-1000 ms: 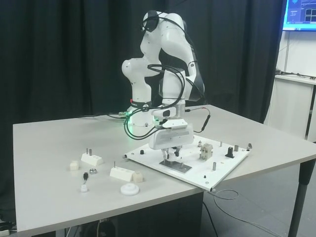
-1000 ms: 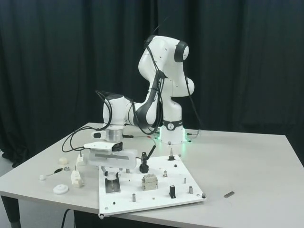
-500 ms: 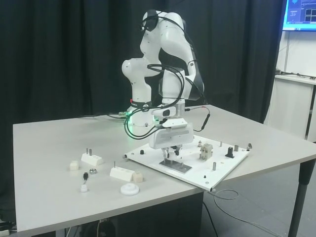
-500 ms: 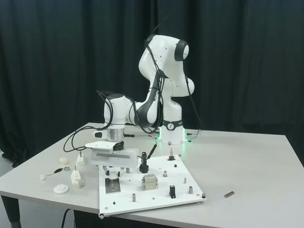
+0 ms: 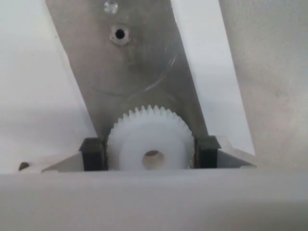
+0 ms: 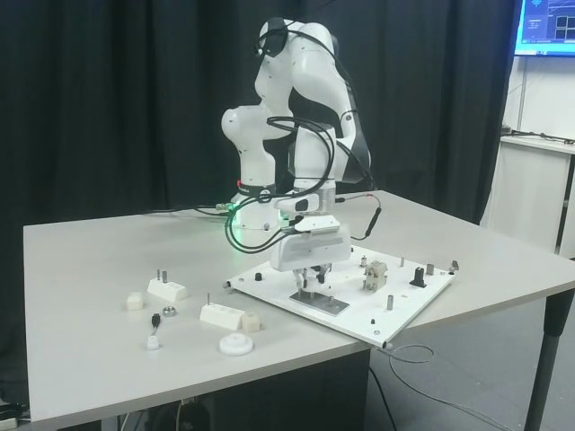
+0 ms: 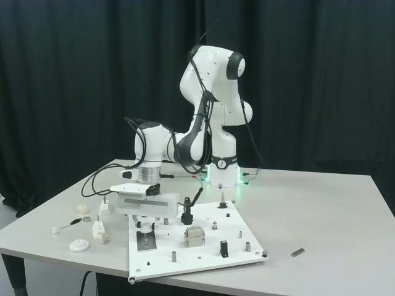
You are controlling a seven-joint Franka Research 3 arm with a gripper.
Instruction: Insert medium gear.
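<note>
Gear (image 5: 151,144) was clamped between the black fingers (image 5: 92,154), hanging over the grey plate (image 5: 130,72); its peg hole (image 5: 119,34) sat at 12 o'clock. Picking was done, seating remained.

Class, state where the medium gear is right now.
The medium gear sits clamped in the gripper, above the grey metal plate on the white board.

I see the grey table (image 6: 90,260) carrying the white board (image 6: 409,301), with small white parts (image 6: 235,344) at its nine o'clock.
</note>
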